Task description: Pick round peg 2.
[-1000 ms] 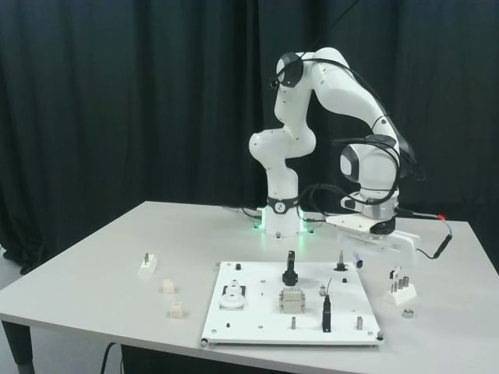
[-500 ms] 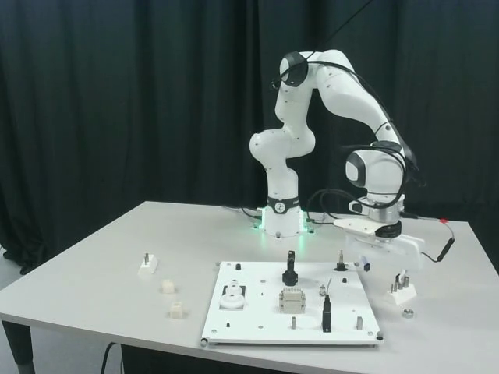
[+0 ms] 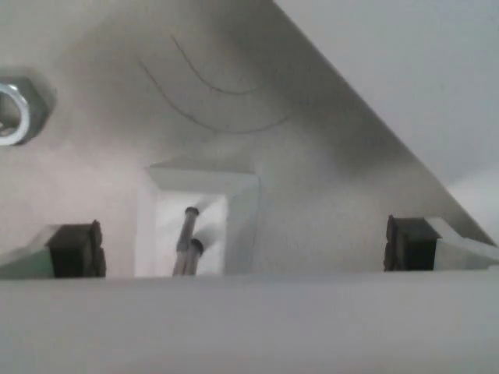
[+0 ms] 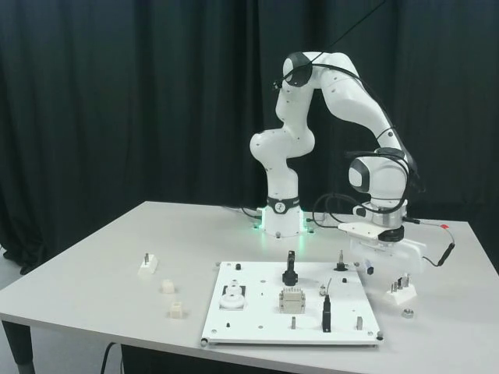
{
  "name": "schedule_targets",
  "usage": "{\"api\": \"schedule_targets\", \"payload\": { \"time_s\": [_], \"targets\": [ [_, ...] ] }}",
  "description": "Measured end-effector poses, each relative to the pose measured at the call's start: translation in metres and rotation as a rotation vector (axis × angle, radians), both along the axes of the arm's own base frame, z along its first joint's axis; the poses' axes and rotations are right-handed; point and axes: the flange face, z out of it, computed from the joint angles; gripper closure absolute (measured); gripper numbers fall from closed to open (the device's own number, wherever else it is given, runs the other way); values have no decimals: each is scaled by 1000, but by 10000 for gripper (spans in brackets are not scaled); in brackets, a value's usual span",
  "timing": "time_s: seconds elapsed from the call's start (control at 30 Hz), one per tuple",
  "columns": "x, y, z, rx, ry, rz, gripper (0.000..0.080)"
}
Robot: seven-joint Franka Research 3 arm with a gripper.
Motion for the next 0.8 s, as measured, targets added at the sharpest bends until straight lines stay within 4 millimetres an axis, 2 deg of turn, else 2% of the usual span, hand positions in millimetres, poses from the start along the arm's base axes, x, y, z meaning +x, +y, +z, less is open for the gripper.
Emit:
{"api": "schedule_targets", "payload": {
  "time_s": [0.8],
  "targets": [
    [-5, 6, -26, 5, -33, -6, 3]
  ]
}}
